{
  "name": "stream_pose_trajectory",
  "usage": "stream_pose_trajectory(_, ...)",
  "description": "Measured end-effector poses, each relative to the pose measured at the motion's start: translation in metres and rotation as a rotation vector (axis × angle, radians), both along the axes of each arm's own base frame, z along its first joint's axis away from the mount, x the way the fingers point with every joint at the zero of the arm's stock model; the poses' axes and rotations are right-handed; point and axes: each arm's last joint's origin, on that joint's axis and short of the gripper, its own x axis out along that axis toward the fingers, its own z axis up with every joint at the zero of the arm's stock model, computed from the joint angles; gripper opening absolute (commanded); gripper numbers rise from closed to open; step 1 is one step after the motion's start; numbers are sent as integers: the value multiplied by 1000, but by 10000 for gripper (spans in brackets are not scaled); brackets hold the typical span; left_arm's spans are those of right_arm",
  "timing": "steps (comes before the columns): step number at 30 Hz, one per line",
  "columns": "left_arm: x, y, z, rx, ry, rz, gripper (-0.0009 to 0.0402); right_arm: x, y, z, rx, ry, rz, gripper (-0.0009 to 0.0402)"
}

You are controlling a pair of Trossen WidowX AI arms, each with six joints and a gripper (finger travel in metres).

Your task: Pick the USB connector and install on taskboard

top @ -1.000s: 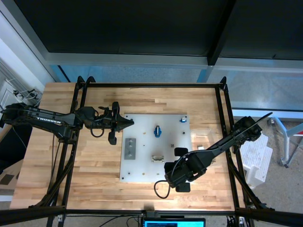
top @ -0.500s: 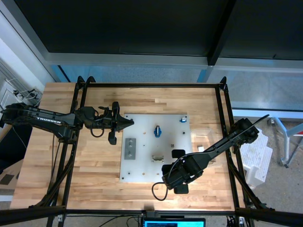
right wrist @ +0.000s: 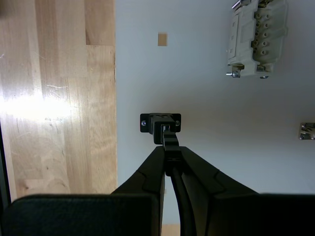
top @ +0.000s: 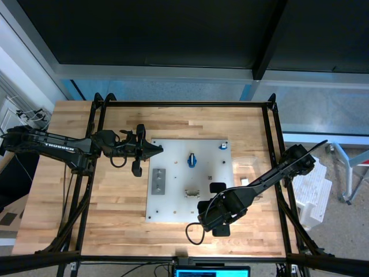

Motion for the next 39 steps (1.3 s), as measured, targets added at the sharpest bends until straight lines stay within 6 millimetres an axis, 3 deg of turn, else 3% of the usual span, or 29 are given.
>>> stream_pose_trajectory(39,0,0,0,0,1,0,0,4,3,-15,-7,13,7,0)
